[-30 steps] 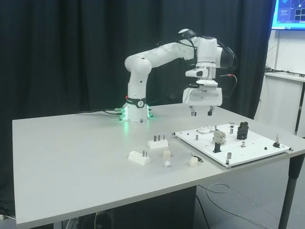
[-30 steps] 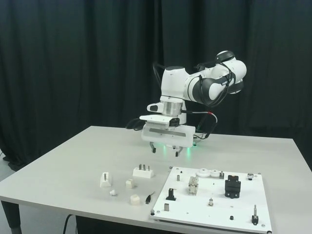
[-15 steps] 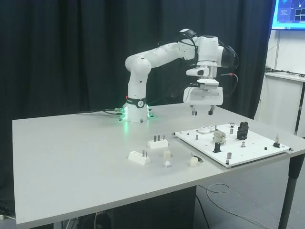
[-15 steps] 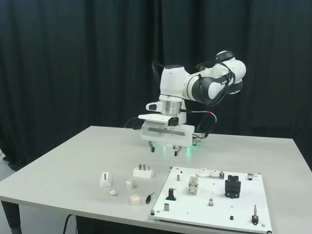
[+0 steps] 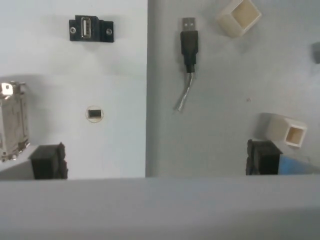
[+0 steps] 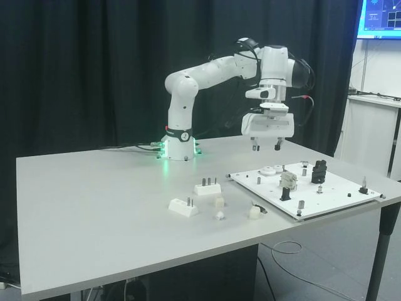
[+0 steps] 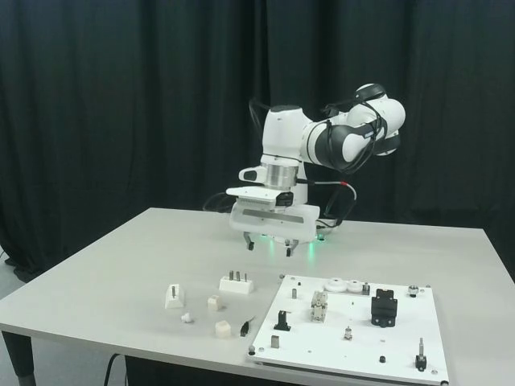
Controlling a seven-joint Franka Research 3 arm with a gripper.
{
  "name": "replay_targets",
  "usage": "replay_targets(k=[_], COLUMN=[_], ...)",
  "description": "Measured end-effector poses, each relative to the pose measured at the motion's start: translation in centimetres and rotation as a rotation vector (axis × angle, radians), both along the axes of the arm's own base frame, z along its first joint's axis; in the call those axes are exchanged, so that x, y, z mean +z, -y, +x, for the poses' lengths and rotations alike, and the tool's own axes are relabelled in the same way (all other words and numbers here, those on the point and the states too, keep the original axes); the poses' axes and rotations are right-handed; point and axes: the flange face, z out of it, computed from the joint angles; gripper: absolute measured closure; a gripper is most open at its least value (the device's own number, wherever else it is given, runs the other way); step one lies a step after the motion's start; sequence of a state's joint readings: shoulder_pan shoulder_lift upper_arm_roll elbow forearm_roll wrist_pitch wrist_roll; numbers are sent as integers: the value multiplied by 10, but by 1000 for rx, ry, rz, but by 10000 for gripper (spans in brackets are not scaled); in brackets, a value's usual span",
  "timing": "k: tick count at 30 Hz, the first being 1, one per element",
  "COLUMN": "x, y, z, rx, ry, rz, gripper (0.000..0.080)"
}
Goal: Insert round peg 3.
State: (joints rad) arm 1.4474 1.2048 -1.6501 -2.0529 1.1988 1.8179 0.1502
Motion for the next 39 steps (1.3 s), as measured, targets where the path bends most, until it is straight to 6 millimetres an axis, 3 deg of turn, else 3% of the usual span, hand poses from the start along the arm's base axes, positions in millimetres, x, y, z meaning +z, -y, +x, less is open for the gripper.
replay_targets(k=[39], x=[12], y=[2], z=[8], rx=[-1], ry=[-13], rz=[10], gripper=[3])
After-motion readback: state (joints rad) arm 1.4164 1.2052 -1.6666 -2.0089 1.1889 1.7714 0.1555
